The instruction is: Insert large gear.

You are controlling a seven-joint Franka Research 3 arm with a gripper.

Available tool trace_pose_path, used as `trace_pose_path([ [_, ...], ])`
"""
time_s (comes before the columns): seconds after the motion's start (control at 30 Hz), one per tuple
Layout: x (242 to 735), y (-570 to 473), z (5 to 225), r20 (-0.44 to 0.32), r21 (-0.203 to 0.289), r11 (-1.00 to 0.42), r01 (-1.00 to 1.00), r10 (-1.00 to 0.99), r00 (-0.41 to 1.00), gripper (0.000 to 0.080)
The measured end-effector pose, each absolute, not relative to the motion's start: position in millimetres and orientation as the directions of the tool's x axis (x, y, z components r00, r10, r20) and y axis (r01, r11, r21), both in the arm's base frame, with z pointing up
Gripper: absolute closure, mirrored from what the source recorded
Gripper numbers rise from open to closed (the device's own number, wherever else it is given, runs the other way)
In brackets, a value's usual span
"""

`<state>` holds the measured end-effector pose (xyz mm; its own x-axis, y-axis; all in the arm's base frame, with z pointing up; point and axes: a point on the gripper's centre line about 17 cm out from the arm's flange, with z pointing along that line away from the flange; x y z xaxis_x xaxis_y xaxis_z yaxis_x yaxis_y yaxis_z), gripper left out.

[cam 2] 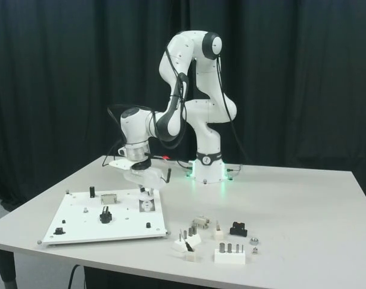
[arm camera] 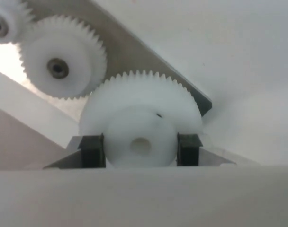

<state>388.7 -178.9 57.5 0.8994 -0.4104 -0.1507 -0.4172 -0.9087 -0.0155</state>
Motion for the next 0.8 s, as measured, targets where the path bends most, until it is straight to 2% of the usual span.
trace_pose_path([
  [0.8,388.4,-179.3,57.6,-0.171,-0.024,-0.911,-0.411,-0.402,0.9,0.0475],
])
